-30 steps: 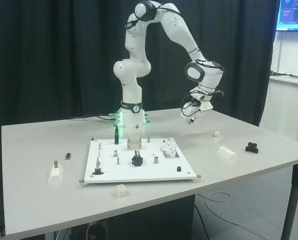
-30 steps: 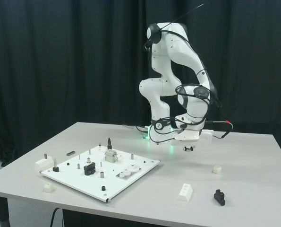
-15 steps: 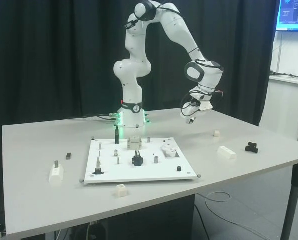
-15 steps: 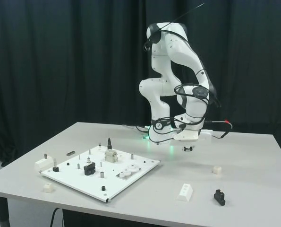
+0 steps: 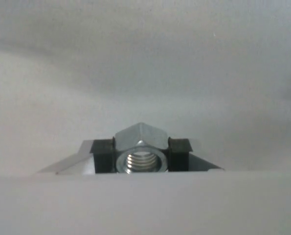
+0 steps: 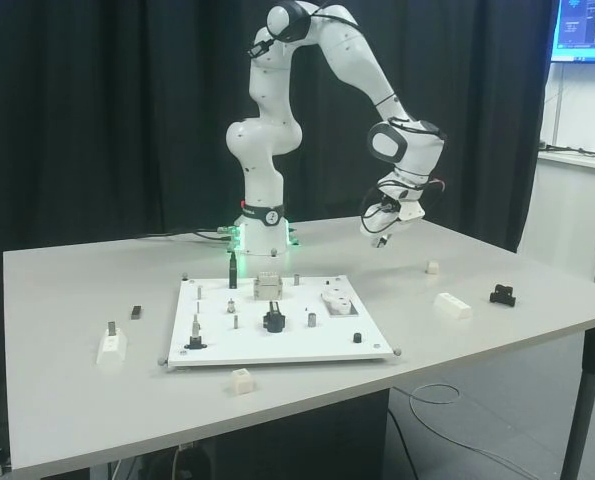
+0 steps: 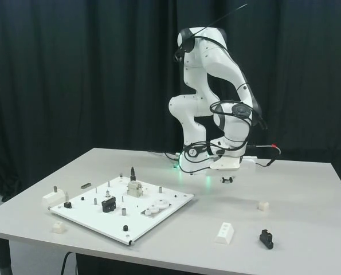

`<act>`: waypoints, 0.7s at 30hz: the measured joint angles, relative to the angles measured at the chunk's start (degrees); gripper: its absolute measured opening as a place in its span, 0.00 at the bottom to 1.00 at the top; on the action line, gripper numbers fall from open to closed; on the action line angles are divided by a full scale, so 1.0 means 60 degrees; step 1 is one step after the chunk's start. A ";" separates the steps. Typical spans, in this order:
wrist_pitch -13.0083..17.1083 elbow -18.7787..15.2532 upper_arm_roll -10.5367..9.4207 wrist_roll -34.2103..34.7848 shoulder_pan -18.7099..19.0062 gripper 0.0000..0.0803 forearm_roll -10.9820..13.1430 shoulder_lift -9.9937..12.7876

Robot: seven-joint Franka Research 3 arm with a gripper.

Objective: Place bolt 4.

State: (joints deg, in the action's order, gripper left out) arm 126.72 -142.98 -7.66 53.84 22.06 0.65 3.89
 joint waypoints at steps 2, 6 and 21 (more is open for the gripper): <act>0.0019 0.0016 0.0022 0.0000 -0.0004 0.28 0.0000 0.0000; 0.0127 0.0120 0.0088 0.0001 -0.0038 0.28 -0.0004 0.0000; 0.1303 0.0878 0.0505 -0.0303 -0.0649 0.28 -0.0567 0.0185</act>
